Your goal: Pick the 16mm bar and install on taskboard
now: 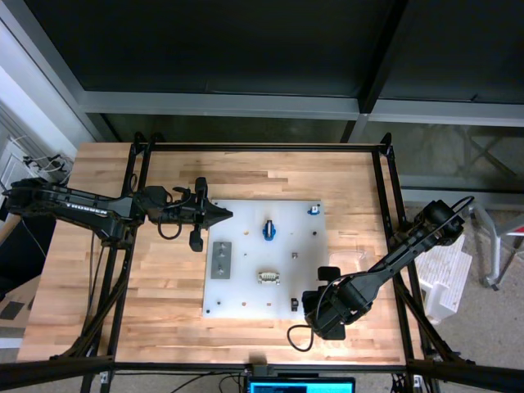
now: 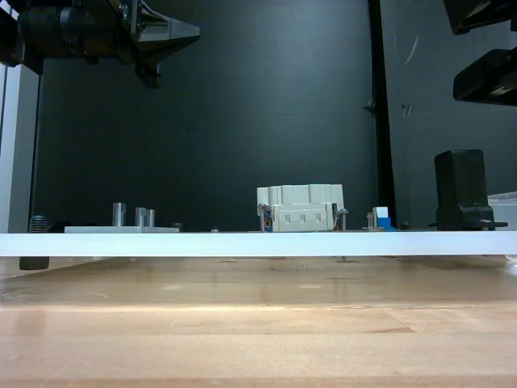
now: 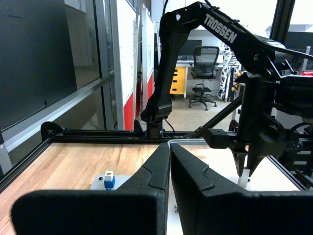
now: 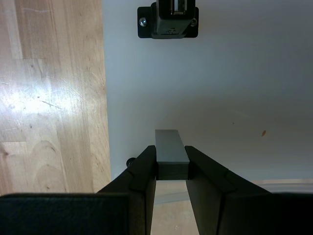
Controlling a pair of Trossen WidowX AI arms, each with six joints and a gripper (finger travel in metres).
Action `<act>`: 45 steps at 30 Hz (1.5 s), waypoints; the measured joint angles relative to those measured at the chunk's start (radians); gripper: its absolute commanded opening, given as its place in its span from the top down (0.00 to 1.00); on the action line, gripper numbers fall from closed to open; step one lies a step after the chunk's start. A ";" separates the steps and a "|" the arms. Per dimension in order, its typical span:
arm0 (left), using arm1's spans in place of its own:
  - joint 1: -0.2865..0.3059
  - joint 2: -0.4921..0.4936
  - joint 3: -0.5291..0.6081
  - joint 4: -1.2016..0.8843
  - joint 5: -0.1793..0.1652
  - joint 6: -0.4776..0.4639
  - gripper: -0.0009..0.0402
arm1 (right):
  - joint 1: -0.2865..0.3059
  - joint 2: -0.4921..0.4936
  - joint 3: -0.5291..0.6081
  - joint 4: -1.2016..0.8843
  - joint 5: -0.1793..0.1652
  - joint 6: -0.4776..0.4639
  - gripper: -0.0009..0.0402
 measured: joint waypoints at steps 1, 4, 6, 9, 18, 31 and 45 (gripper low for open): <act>0.000 0.000 0.000 0.000 0.000 0.000 0.98 | 0.000 0.000 -0.001 0.002 0.000 0.000 0.97; 0.000 0.000 0.000 0.000 0.000 0.000 0.98 | 0.000 0.000 -0.005 0.007 0.000 0.000 0.97; 0.000 0.000 0.000 0.000 0.000 0.000 0.98 | 0.000 0.000 -0.008 0.011 0.000 0.002 0.97; 0.000 0.000 0.000 0.000 0.000 0.000 0.98 | 0.000 0.000 -0.013 0.018 0.000 0.004 0.97; 0.000 0.000 0.000 0.000 0.000 0.000 0.98 | -0.001 0.000 -0.034 0.047 0.004 0.004 0.97; 0.000 0.000 0.000 0.000 0.000 0.000 0.98 | -0.002 0.000 -0.080 0.107 0.008 0.004 0.97; 0.000 0.000 0.000 0.000 0.000 0.000 0.98 | -0.002 0.000 -0.079 0.106 0.021 0.004 0.84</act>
